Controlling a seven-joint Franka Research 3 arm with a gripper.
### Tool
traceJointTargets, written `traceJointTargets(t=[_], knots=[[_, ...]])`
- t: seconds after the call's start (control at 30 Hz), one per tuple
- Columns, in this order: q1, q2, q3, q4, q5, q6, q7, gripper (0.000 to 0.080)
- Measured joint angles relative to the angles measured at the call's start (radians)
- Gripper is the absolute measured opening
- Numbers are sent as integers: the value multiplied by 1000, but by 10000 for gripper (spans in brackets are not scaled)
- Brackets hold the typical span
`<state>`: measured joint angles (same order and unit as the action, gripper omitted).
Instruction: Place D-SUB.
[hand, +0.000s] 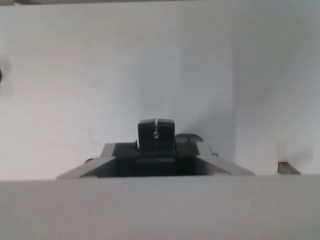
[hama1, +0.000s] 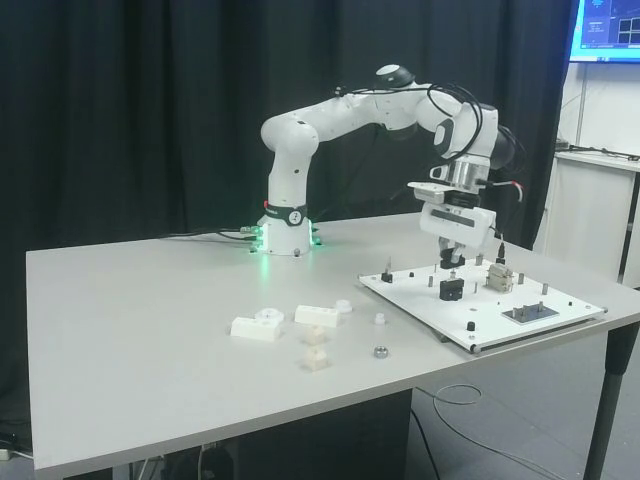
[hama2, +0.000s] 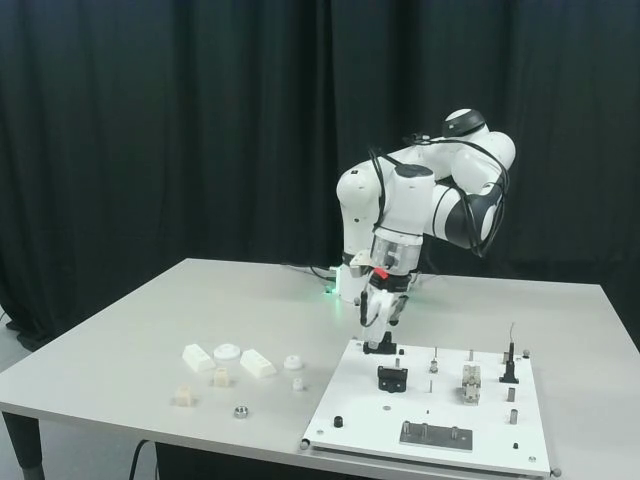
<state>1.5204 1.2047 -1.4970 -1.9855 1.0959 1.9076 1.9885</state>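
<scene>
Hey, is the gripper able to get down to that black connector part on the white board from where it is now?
Probably yes. The gripper hangs just above the black part on the white board, and nothing shows between them.

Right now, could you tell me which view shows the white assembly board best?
The second room view: the whole white assembly board with its fixtures is visible from above. The first room view shows it obliquely; the wrist view shows only a bare patch.
</scene>
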Motion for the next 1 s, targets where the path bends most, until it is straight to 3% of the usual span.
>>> traceJointTargets(t=[1.0], knots=[[0, 0, -3, 21, 0, -27, -6, 153]])
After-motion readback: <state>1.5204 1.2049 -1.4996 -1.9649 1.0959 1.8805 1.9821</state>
